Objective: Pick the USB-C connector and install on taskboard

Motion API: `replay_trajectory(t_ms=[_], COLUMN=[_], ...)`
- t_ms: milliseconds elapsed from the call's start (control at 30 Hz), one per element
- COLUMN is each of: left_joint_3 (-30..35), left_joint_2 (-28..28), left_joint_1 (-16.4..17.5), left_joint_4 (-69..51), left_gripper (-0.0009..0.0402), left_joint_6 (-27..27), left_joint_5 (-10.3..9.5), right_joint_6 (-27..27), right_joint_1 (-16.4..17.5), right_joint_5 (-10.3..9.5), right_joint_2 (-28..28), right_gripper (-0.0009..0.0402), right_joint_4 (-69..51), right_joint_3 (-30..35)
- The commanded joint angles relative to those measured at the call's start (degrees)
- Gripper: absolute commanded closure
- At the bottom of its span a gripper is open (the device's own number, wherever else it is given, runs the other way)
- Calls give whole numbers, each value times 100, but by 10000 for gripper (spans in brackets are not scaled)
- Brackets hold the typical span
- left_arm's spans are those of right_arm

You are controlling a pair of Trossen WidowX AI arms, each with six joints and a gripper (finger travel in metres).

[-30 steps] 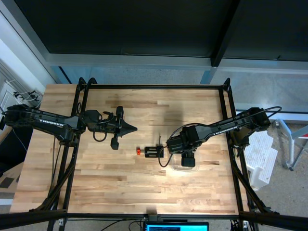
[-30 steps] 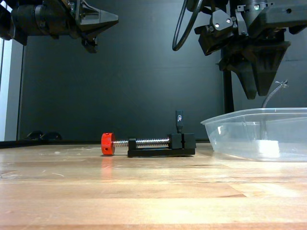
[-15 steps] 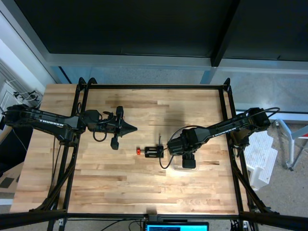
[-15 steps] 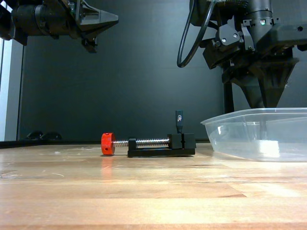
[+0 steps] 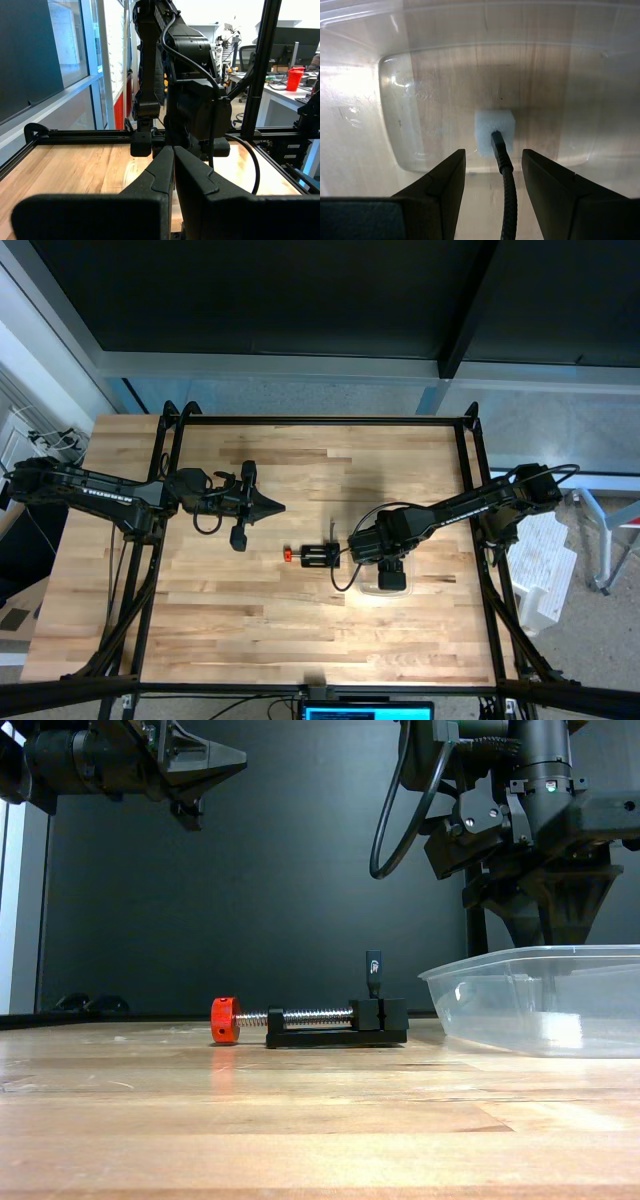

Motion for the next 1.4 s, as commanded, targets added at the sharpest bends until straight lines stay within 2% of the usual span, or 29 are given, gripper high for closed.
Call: replay_trajectory(t_ms=[33,433,1200,1400], left_joint_3=[2,2,2,2], left_joint_2=[2,2,2,2], left_joint_1=[2,0,0,0], left_joint_4=[0,2,2,2], left_gripper=[393,393,393,393], left_joint_6=[0,0,0,0], left_joint_5=[2,4,2,2], right_joint_6=[-28,-37,-87,-87], right_joint_1=[-2,-9,-13,-13], right_joint_5=[0,0,4,46], right_joint_2=[0,-2,-2,-2], right_gripper=[243,276,395,394], right_joint_4=[-2,52,81,83], right_joint_3=[-61,-101,-103,-111])
